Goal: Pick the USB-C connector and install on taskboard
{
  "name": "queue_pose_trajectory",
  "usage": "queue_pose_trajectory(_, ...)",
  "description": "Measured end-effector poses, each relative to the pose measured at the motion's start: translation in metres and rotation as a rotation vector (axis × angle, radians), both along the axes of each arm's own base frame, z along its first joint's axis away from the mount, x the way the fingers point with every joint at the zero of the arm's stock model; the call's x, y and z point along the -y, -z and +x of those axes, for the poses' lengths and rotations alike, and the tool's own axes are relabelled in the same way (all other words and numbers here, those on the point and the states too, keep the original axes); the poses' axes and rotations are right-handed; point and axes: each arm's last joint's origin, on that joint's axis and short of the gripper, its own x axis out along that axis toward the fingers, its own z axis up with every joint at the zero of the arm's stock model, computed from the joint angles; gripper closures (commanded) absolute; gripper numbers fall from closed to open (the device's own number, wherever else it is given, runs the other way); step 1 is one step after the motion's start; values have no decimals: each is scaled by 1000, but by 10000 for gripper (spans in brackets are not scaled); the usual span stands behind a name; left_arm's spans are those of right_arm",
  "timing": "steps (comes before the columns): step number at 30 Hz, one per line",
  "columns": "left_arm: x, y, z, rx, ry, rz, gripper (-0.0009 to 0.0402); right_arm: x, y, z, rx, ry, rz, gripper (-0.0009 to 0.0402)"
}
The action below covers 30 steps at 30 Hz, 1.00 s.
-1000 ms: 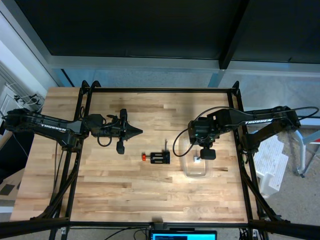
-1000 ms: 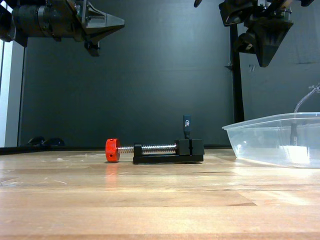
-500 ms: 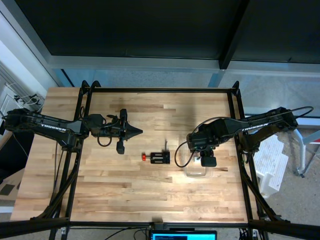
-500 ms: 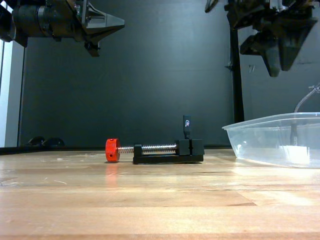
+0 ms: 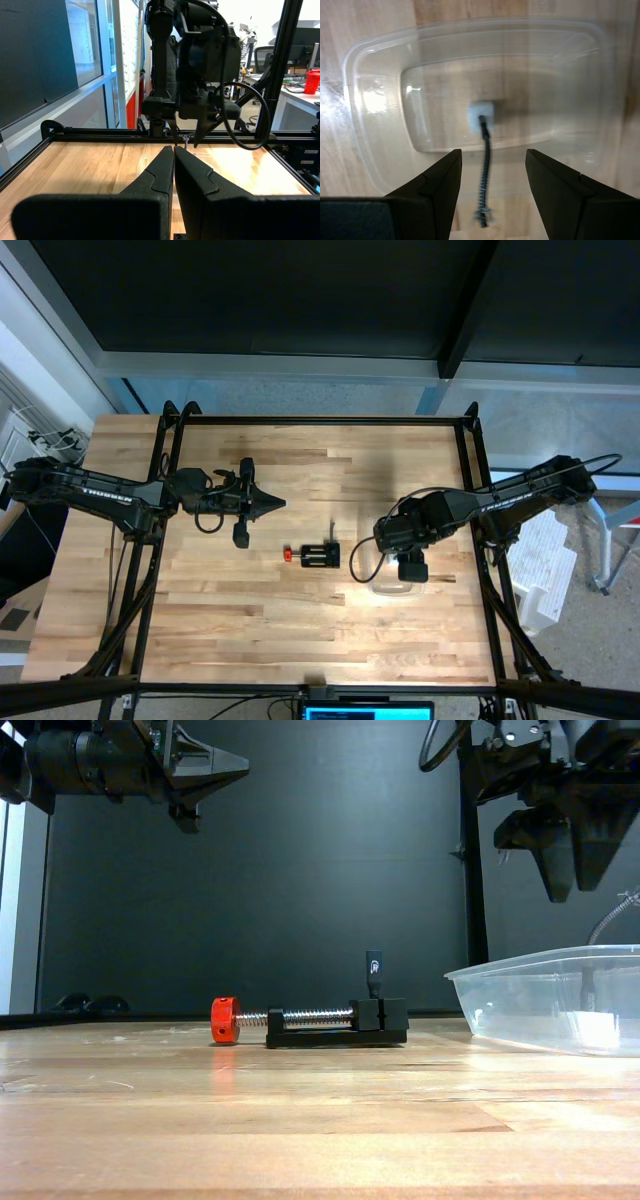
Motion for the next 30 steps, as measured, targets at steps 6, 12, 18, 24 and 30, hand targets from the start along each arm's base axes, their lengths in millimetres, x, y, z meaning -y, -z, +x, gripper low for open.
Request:
queue_pose_trajectory(6,0,0,0,0,0,0,393,-2,15,-2,-6,-7,-2,216)
queue_pose_trajectory(12,0,0,0,0,0,0,393,-2,27,-5,-12,-11,-3,216)
queue_pose_trajectory(18,0,0,0,0,0,0,393,-4,39,0,-40,-15,-10,216)
queue_pose_trajectory(24,0,0,0,1,0,0,393,-5,46,3,-53,-18,-14,216)
queue_pose_trajectory(30,0,0,0,0,0,0,393,-4,54,2,-43,-13,-11,216)
